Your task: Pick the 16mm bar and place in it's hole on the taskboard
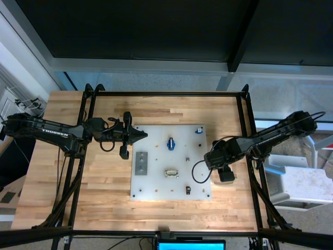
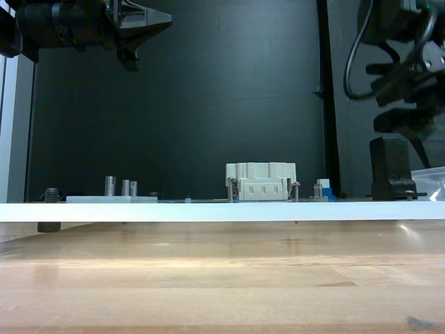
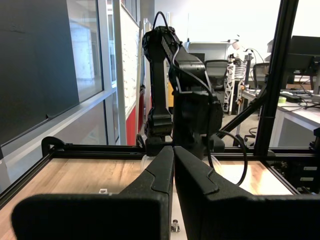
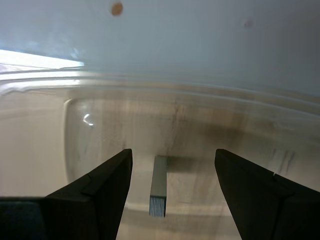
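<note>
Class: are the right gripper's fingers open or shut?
Open: the right gripper, just right of the taskboard, has its fingers apart either side of the free-lying 16mm bar. The left gripper, shut, hangs over its far-left corner.

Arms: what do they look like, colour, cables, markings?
Both arms are black, with looping black cables. The left arm bears white lettering; none shows on the right arm. Left gripper, over the left edge of the board, has tapered fingers pressed together. Right gripper, off the board's right edge, has wedge fingers apart, the bar lying free beneath.
</note>
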Available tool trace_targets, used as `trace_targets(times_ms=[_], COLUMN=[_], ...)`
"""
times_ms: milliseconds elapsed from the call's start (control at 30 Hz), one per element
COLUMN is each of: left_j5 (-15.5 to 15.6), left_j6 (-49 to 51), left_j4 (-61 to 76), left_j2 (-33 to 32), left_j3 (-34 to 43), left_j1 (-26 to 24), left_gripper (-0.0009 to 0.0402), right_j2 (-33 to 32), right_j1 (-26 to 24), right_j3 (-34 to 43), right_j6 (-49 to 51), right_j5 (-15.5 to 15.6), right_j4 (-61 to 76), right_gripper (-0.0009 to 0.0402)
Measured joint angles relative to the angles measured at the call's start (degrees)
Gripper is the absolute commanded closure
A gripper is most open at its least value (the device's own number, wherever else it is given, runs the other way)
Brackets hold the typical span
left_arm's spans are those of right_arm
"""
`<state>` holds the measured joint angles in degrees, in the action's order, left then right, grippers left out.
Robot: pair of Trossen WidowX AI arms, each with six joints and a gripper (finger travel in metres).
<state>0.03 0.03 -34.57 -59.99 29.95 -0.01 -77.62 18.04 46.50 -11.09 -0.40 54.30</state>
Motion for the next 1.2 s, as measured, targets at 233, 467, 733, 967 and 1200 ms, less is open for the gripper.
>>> trace_targets(times_ms=[233, 467, 733, 967, 1200], left_j5=[0.0, 0.0, 0.0, 0.0, 0.0], left_j6=[0.0, 0.0, 0.0, 0.0, 0.0], left_j4=[0.0, 0.0, 0.0, 0.0, 0.0], left_j2=[0.0, 0.0, 0.0, 0.0, 0.0], left_j3=[0.0, 0.0, 0.0, 0.0, 0.0], left_j1=[0.0, 0.0, 0.0, 0.0, 0.0], left_gripper=[0.0393, 0.0393, 0.0393, 0.0393, 0.0393], right_j2=[-1.6, -2.0, -2.0, -2.4, -2.4], right_j1=[0.1, 0.1, 0.1, 0.1, 0.1], right_j3=[-2.2, -3.2, -3.5, -4.1, -4.2], right_j6=[0.0, -0.4, 0.3, 0.1, 0.3], right_j5=[0.0, 0.0, 0.0, -0.1, 0.0], right_j4=[-3.7, -5.6, -5.7, -6.8, -6.9], right_gripper=[0.0162, 0.0185, 0.0246, 0.0386, 0.0394])
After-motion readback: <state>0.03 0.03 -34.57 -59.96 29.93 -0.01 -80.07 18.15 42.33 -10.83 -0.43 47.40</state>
